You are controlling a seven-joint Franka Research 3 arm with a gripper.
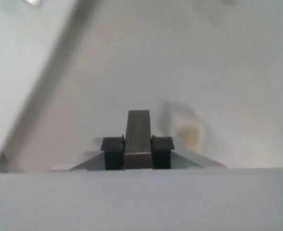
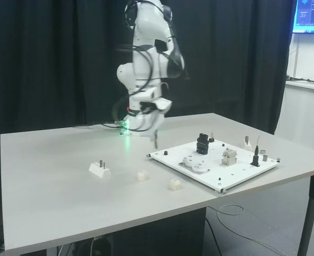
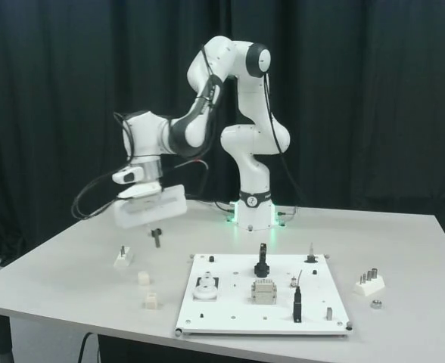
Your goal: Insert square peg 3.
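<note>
While the arm hangs clear above the counter point(image 3: 71, 265), its pincer point(image 1: 137, 153) is clamped on the square peg point(image 1: 137, 137), held upright and lifted well short of the white board point(image 3: 230, 310), probably so it can travel across without snagging

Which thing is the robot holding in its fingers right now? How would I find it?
Start at the big white robot arm and follow it down to the gripper, which hangs in the air above the grey table. A short dark square peg sticks down from between the black fingertips. It alone is off the table; the other small pegs stand in white blocks.
</note>
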